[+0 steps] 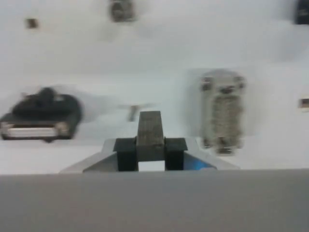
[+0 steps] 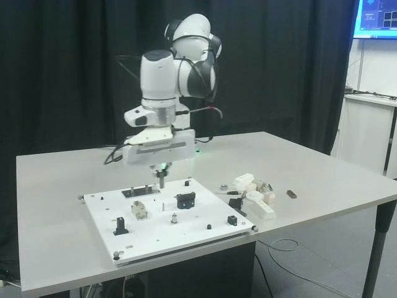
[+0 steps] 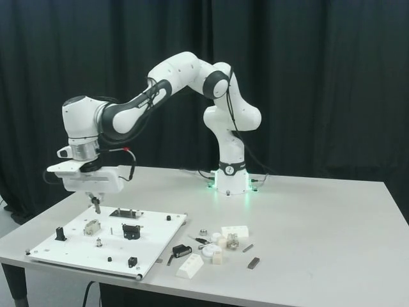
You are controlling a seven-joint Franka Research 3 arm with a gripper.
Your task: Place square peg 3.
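Grey peg (image 1: 149,135) in gripper (image 1: 150,153), wrist-view only.

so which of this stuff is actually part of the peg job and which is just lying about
Part of the job:
- square peg, held between the fingers
- gripper
- white board, over which the peg hangs

Just lying about:
- loose white parts on the grey table, beside the board
- small black pieces near them
- black connector on the board
- grey connector on the board

Wrist view: gripper (image 1: 150,159) base hidden behind grey housing (image 1: 154,200). Board parts blurred; black connector (image 1: 302,12) cut off at edge.
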